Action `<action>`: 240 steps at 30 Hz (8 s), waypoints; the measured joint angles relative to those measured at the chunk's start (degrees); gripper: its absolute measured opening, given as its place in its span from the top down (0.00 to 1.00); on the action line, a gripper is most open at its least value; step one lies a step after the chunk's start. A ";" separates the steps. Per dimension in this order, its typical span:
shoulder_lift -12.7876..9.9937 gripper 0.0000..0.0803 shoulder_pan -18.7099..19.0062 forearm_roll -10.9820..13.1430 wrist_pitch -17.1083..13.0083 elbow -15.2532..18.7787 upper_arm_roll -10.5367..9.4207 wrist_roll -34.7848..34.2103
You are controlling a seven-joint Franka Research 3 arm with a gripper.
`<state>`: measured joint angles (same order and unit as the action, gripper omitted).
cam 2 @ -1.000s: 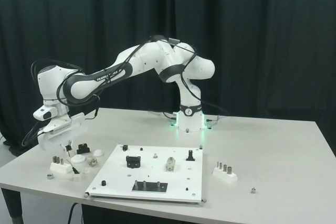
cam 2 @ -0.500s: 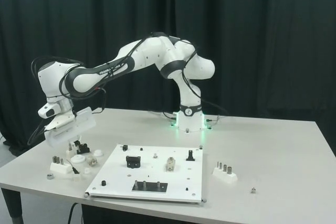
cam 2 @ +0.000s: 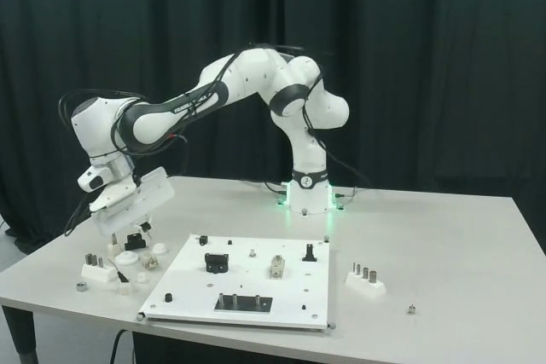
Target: Insert square peg 1.
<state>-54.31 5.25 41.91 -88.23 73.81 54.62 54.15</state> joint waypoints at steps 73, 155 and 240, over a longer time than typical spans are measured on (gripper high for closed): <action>53.90 0.96 17.40 -28.84 -47.54 68.08 -14.94 -57.40; 52.48 0.96 18.87 -21.28 -63.29 71.50 -20.59 -62.34; 35.27 0.96 19.93 -21.13 -58.96 55.57 -23.52 -72.75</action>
<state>-19.04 25.18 20.78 -147.19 129.38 31.10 -18.60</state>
